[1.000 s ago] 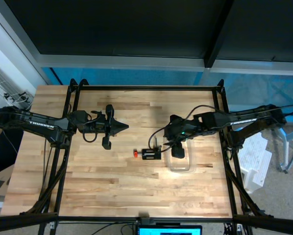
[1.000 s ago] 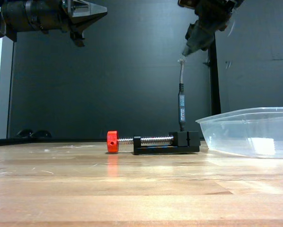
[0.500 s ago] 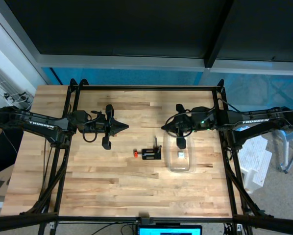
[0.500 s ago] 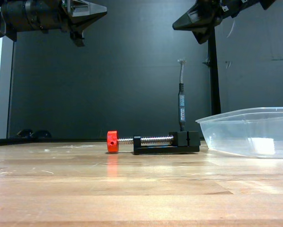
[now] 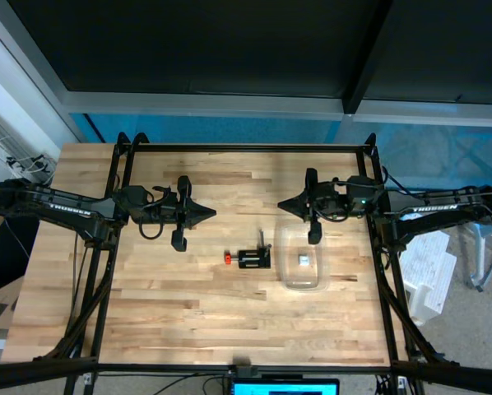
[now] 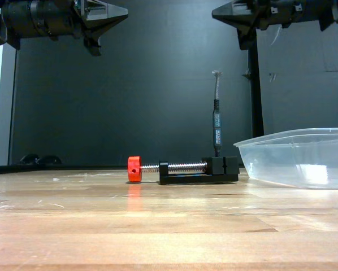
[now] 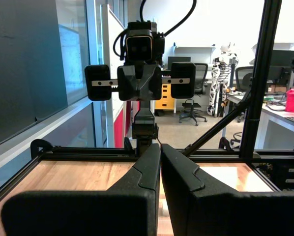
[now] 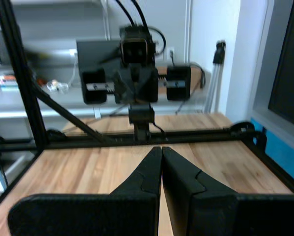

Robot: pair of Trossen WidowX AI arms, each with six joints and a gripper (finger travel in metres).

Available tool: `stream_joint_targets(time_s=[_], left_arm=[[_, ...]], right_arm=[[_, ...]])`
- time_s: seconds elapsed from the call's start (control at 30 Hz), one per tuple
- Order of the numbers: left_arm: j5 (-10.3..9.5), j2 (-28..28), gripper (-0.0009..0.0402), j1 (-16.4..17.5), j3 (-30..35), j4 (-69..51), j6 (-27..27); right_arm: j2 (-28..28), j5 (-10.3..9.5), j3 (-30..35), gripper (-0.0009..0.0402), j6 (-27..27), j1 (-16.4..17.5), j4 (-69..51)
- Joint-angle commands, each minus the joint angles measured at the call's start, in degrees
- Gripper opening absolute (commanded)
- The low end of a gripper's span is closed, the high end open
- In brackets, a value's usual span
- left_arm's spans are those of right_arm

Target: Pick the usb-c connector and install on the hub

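two sets of fingers pressed together, high over the wood table [image 5: 188, 321].
right gripper [image 5: 282, 204] has drawn back level from the hub [image 5: 251, 258]; left gripper [image 5: 212, 213] unmoved; dark wall [image 6: 157, 84] behind.

hub [image 5: 250, 258] left of tray [image 5: 284, 276], left pincer [image 5: 211, 214] aloft left, right pincer [image 5: 282, 204] aloft right

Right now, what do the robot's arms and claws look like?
Skinny black arms with white TROSSEN lettering and black cables. The left claw, over the wooden table's left half, and the right claw, over its right half, are pointy black two-finger wedges. A green light glows on the right arm.
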Motion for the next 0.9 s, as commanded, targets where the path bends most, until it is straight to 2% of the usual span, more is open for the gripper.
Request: stream_joint_targets(time_s=[0.03, 0.13, 0.23, 0.53, 0.6, 0.9], left_arm=[[0.02, 0.0, 0.0, 0.02, 0.0, 0.04, 0.0], [0.02, 0.02, 0.0, 0.02, 0.0, 0.0, 0.0], [0.02, 0.02, 0.0, 0.02, 0.0, 0.04, 0.0], [0.02, 0.0, 0.0, 0.0, 0.0, 0.02, 0.0], [0.02, 0.0, 0.0, 0.02, 0.0, 0.0, 0.0], [0.02, 0.0, 0.0, 0.02, 0.0, 0.02, 0.0]], right_arm=[[-0.98, 0.07, -2.51, 0.0, 0.02, 0.0, 3.93], [-1.84, -0.85, -4.11, 0.0, -0.26, 0.02, 5.49], [-2.23, -3.48, -5.51, 0.0, -0.39, 0.0, 7.76], [-2.21, -3.19, -6.45, 0.0, 0.46, 0.0, 9.03], [-2.21, -2.56, -6.56, 0.0, 0.44, 0.0, 8.87], [-2.21, -2.8, -6.78, 0.0, 0.46, 0.0, 8.81]])
